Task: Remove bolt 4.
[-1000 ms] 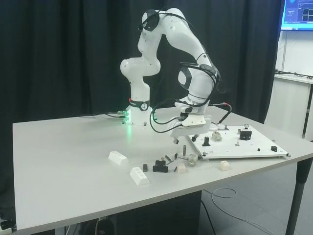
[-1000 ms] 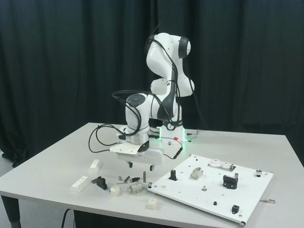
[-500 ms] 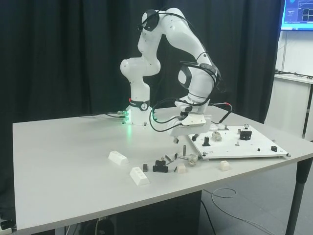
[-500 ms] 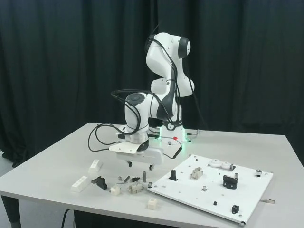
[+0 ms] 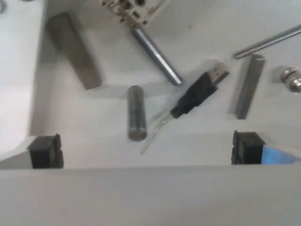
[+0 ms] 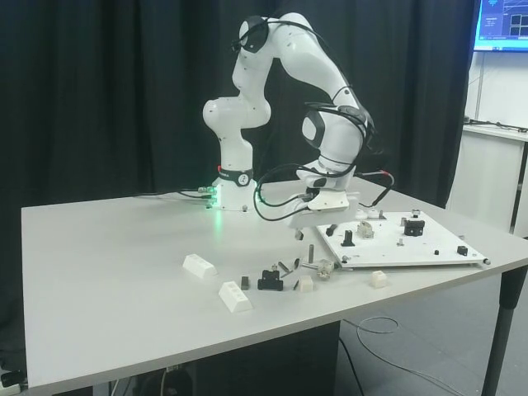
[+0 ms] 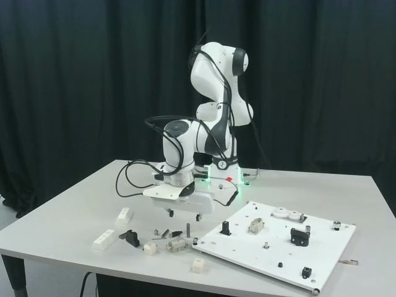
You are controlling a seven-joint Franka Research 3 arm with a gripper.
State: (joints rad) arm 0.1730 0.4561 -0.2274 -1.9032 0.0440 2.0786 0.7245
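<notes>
Hovering with fingers apart and empty, the tool [image 5: 146, 150] hangs over a bolt [image 5: 136, 112] lying loose on the worktop [image 6: 107, 247] below — removal seems done, only retreat left.

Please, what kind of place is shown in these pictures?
Probably a robotics laboratory or test room. A white robot arm is bolted on a grey table, a white assembly board with small parts lies beside it, and black curtains close the background.
</notes>
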